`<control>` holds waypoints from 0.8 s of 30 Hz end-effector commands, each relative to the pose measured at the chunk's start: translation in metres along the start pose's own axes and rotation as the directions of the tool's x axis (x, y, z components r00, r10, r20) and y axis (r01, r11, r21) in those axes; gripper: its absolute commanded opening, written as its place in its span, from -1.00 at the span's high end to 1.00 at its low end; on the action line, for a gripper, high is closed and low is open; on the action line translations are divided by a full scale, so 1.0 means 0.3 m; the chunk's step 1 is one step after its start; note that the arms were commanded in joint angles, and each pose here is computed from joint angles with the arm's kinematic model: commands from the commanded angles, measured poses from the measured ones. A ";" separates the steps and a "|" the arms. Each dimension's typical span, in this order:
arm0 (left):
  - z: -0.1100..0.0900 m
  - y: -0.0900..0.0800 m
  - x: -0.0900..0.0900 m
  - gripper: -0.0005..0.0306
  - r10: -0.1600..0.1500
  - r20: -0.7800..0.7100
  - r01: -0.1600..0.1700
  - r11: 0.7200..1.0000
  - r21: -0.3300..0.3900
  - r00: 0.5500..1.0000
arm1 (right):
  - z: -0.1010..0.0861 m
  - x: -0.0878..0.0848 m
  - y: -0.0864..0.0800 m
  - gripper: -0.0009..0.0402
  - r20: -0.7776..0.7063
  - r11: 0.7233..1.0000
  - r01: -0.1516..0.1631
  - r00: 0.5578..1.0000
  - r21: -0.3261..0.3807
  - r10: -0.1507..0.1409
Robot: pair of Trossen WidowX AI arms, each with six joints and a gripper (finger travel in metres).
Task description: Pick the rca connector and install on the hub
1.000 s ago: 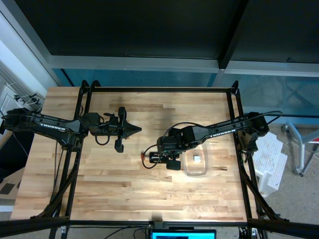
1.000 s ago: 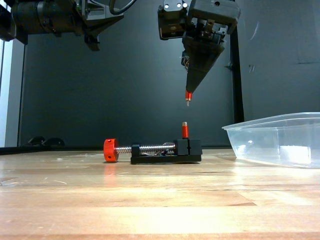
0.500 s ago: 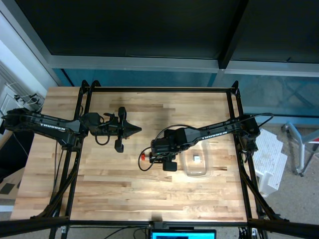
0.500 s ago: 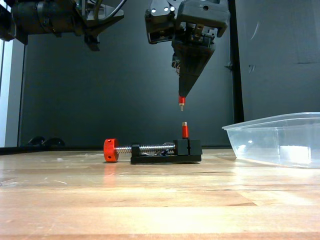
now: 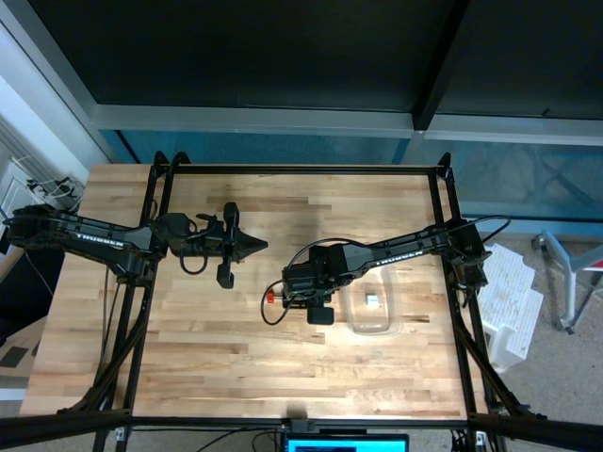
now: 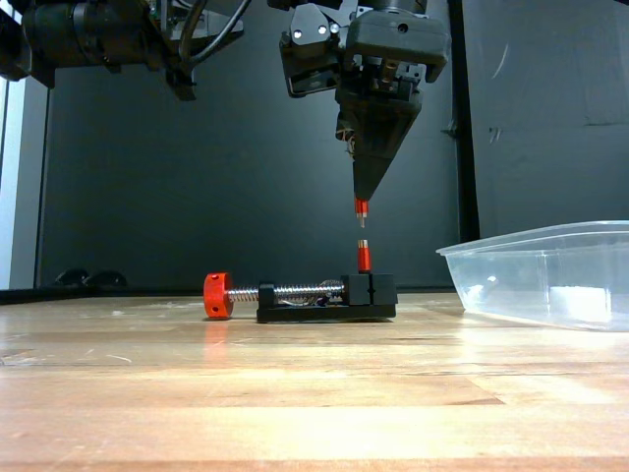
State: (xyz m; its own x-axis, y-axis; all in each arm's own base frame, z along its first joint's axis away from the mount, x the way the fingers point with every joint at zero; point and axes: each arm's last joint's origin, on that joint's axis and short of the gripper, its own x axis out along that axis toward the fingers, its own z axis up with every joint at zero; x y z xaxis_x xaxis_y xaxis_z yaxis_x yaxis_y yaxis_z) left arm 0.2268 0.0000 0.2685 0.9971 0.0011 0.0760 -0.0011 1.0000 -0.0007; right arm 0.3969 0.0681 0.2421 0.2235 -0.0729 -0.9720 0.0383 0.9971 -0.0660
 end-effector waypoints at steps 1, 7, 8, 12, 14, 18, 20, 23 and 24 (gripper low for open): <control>0.000 0.000 0.000 0.97 0.000 0.000 0.000 1.000 0.000 1.000 | -0.001 0.008 0.002 0.94 0.002 1.000 0.000 1.000 0.002 0.000; 0.000 0.000 0.000 0.96 0.000 0.000 0.000 1.000 0.000 1.000 | -0.001 0.011 0.003 0.94 0.006 1.000 -0.001 1.000 0.002 0.001; 0.000 0.000 0.000 0.97 0.000 0.000 0.000 1.000 0.000 1.000 | -0.001 0.011 0.003 0.94 0.007 1.000 -0.001 1.000 0.002 0.001; 0.000 0.000 0.000 0.96 0.000 0.000 0.000 1.000 0.000 1.000 | -0.001 0.013 0.003 0.94 0.009 1.000 -0.002 1.000 0.000 0.002; 0.000 0.000 0.000 0.97 0.000 0.000 0.000 1.000 0.000 1.000 | -0.001 0.015 0.003 0.94 0.009 1.000 -0.002 1.000 0.000 0.002; 0.000 0.000 0.000 0.96 0.000 0.000 0.000 1.000 0.000 1.000 | -0.003 0.020 0.003 0.94 0.007 1.000 -0.002 1.000 0.002 0.002; 0.000 0.000 0.000 0.97 0.000 0.000 0.000 1.000 0.000 1.000 | -0.004 0.022 0.003 0.94 0.006 1.000 -0.001 1.000 0.003 0.001; 0.000 0.000 0.000 0.97 0.000 0.000 0.000 1.000 0.000 1.000 | -0.004 0.022 0.003 0.94 0.007 1.000 -0.002 1.000 0.003 0.002; 0.000 0.000 0.000 0.97 0.000 0.000 0.000 1.000 0.000 1.000 | -0.004 0.022 0.003 0.94 0.007 1.000 -0.002 1.000 0.003 0.002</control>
State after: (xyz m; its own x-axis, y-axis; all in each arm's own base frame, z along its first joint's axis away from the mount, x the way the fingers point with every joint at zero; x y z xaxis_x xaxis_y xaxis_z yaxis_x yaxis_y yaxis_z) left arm 0.2268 0.0000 0.2686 0.9971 0.0008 0.0764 -0.0007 1.0000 -0.0006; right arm 0.3973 0.0685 0.2354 0.2294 -0.0717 -0.9707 0.0402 0.9971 -0.0642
